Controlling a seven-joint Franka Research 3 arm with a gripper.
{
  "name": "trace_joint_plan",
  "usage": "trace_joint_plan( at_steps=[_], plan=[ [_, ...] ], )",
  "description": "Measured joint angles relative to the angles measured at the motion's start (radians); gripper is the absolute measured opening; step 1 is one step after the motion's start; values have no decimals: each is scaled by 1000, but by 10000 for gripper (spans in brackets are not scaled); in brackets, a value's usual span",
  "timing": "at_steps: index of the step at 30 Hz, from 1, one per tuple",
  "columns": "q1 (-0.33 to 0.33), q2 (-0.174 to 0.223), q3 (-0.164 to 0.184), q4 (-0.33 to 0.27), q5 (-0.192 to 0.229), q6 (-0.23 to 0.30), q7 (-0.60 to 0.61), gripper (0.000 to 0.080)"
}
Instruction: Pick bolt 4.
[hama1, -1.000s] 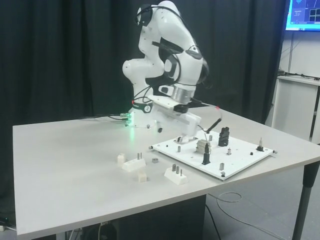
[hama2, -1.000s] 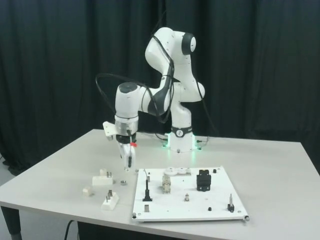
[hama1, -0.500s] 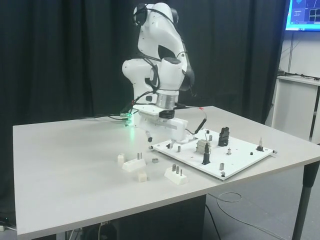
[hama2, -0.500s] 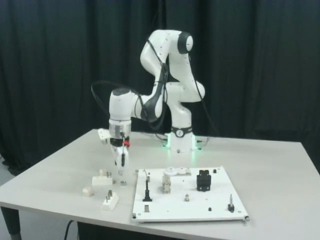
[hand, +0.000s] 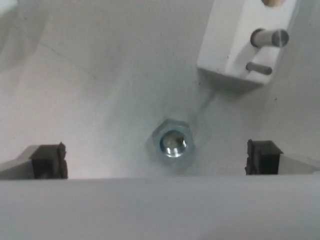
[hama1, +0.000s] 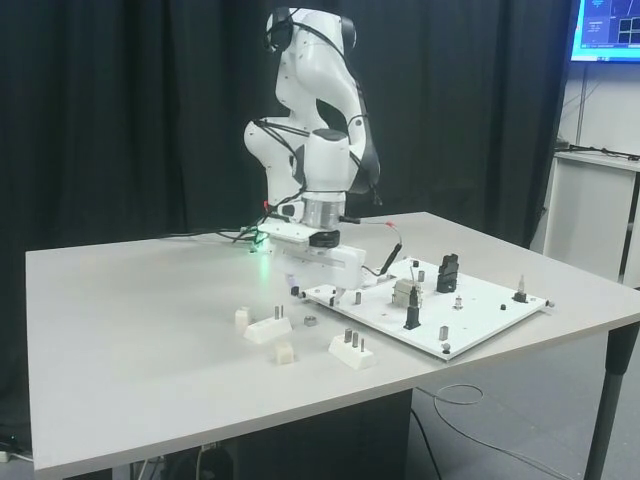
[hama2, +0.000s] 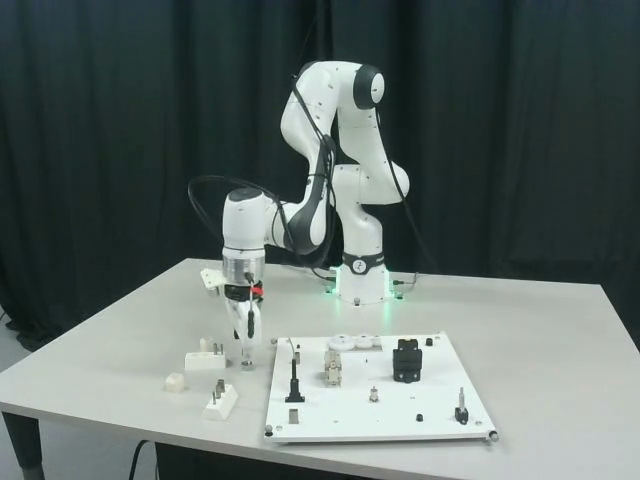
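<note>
Wrist view shows bolt 4 (hand: 173, 141) standing on the table (hand: 90, 100) between the gripper's (hand: 156, 159) spread fingertips, untouched.

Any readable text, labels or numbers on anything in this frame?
No text can be read.
Screen, top corner of first room view: shows marks, too small to read.
Bolt, white block, white board, arm: no lettering visible.

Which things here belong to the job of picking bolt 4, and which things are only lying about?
For the job:
- bolt 4, standing on the grey table
- gripper, open, above the bolt

Lying about:
- white block with pins, beside the bolt
- white board with parts
- small white blocks on the table
</note>
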Motion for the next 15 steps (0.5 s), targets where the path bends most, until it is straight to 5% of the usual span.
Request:
trace_joint_plan(
  at_steps=[15],
  plan=[
    [1, 57, 2, -18, 94, 91, -20, 800]
  ],
)
